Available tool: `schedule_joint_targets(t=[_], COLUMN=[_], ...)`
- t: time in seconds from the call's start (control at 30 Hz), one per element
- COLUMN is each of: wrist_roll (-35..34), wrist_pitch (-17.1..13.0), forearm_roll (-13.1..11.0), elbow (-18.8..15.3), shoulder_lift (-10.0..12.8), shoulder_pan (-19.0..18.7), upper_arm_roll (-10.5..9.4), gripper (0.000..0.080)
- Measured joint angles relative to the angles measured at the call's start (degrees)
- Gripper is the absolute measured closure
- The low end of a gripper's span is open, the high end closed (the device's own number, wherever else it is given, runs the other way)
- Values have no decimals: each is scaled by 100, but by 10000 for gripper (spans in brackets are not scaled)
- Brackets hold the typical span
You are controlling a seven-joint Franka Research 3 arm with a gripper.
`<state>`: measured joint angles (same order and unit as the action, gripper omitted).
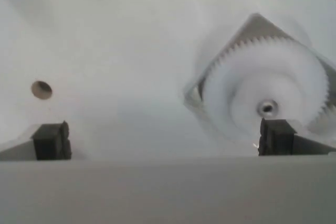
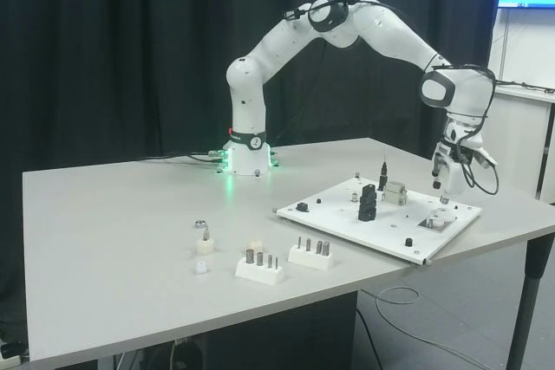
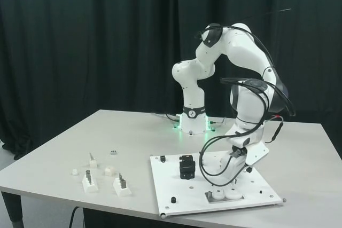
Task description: Pick small gear.
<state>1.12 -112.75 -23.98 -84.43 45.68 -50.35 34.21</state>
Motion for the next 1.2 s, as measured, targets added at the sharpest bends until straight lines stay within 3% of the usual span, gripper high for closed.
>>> schedule_joint_targets(t=[0.63,1.0,1.2], wrist_roll=[-212,-1066,-1816], wrist_pitch=[119,106,-52], forearm_roll=[45,96,201], elbow=[0,-2,24], shoulder_lift=[-94,-90,-90], shoulder_pan=[53,103,192], upper_arm_roll=[92,93,130], gripper=[3,3,3])
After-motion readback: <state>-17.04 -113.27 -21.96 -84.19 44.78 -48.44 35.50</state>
